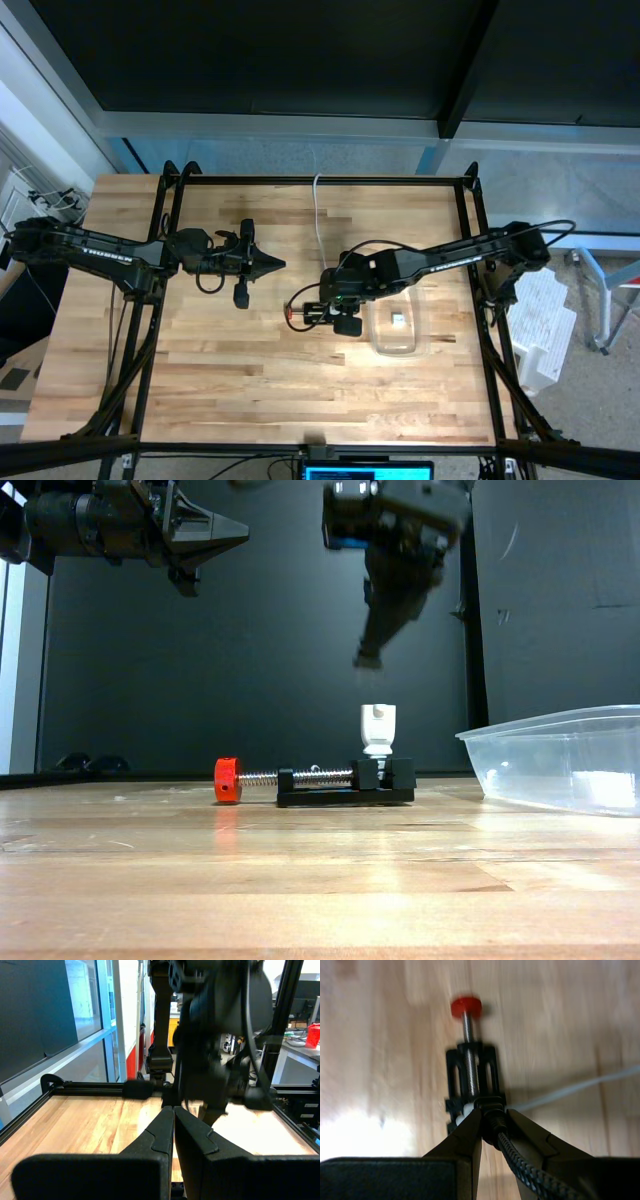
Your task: Remove the power plug from the receptacle and place in the container
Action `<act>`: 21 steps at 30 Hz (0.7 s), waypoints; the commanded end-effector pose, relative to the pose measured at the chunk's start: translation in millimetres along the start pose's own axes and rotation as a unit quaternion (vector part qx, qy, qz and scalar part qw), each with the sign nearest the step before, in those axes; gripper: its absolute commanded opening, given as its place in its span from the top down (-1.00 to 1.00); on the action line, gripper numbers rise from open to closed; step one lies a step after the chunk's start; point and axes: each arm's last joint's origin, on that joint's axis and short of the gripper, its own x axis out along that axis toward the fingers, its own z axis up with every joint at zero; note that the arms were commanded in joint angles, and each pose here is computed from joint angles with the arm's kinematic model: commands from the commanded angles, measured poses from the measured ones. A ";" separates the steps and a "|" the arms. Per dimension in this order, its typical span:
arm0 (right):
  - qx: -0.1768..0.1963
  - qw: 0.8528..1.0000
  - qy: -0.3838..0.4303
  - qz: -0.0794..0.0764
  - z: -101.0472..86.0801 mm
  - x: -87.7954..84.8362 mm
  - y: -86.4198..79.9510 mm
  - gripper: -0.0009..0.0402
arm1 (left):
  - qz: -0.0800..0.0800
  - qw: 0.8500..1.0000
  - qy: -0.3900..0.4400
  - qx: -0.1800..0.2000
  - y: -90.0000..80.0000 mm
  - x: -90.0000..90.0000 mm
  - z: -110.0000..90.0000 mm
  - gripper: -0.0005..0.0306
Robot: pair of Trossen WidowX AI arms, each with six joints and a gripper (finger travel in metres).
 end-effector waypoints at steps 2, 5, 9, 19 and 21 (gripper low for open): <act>0.001 1.000 0.003 0.003 -1.0 -1.0 -0.2 0.96 | 0.000 1.000 0.000 0.000 0.0 0.0 0.1 0.96; 0.002 1.000 0.002 0.003 -2.0 -6.3 -1.2 0.96 | 0.000 1.000 -0.001 0.000 0.1 0.0 0.3 0.96; 0.003 1.000 0.011 0.002 -6.6 -17.5 -3.9 0.96 | 0.000 1.000 0.000 0.000 0.0 0.0 0.1 0.96; -0.002 1.000 0.019 0.001 -34.6 -37.0 -10.6 0.96 | 0.000 1.000 -0.001 0.000 0.0 -0.2 0.5 0.97; -0.004 1.000 0.022 0.001 -43.2 -38.4 -11.8 0.96 | 0.000 1.000 -0.001 0.000 0.0 -0.1 0.3 0.96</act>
